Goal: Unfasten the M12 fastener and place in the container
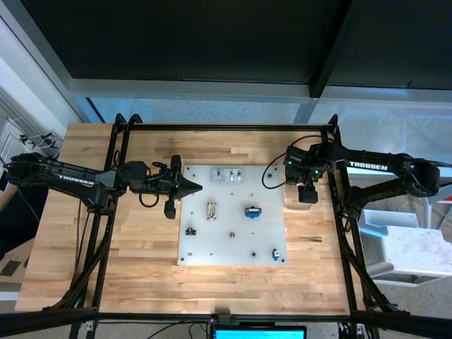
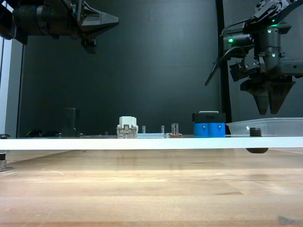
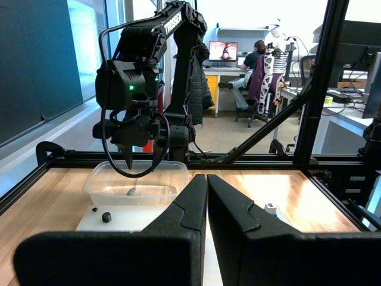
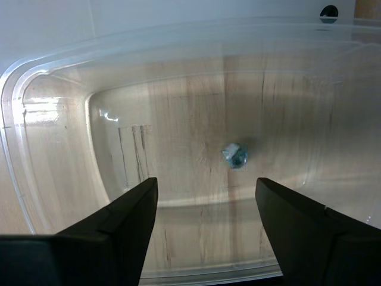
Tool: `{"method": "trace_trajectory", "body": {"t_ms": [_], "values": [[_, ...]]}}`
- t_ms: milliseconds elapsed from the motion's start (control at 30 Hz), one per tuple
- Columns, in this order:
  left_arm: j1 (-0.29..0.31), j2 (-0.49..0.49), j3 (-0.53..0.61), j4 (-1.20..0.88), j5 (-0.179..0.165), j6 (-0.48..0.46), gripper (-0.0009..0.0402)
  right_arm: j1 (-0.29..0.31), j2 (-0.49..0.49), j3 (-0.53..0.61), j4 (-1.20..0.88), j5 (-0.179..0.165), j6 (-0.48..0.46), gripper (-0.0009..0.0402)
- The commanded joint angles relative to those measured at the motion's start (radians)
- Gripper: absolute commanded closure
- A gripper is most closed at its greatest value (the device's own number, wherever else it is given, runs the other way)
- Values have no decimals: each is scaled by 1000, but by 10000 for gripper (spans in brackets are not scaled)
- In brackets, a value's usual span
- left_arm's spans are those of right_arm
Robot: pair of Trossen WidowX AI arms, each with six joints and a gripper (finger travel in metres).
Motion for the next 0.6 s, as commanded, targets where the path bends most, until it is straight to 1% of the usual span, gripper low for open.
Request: {"method": "trace_trajectory", "body": {"t_ms": [33,600], "values": [[0,0,0,0,0,0,393,0,1,0,-1,0,1,148],[0,0,0,0,0,0,393,0,1,0,-3,0,1,157]]}}
